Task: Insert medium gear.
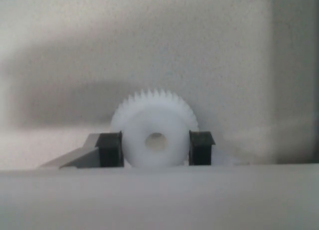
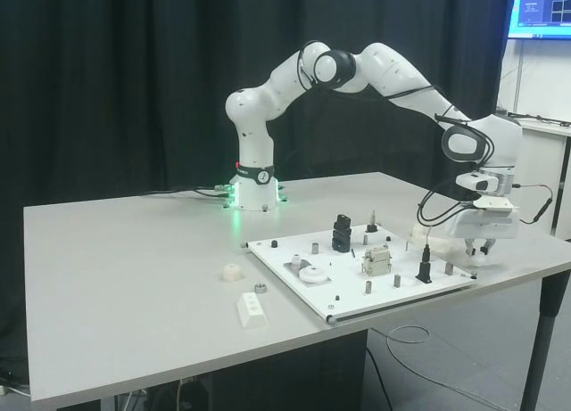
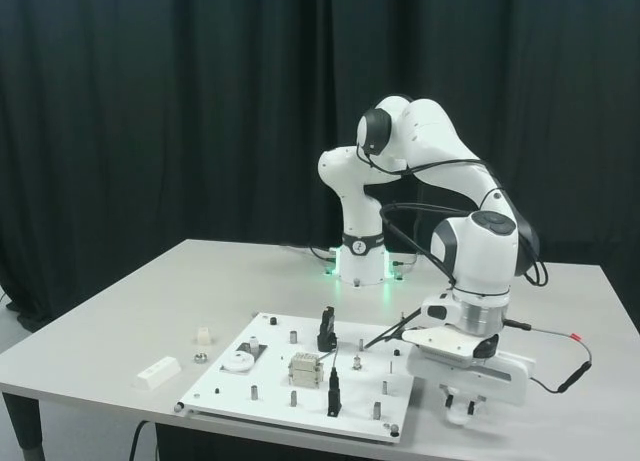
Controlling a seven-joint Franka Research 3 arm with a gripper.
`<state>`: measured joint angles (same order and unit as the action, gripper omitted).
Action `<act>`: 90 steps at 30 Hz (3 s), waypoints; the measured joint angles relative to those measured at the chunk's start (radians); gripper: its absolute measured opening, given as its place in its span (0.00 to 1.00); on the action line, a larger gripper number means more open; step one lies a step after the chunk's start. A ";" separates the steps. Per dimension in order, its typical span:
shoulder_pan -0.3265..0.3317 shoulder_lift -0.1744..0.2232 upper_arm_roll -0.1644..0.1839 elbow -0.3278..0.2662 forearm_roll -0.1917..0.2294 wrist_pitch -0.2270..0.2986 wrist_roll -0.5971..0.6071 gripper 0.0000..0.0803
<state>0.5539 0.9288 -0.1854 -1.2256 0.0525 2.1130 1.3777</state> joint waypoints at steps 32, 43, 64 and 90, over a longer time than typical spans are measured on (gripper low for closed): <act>-0.010 0.000 -0.003 0.005 0.000 0.000 0.000 0.35; -0.010 0.000 -0.004 0.007 0.000 -0.001 -0.001 0.35; -0.011 0.000 -0.004 0.020 0.000 -0.017 -0.004 0.35; -0.011 -0.016 -0.086 0.201 0.000 -0.300 -0.148 0.35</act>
<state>0.5433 0.9132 -0.2718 -1.0243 0.0525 1.8126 1.2299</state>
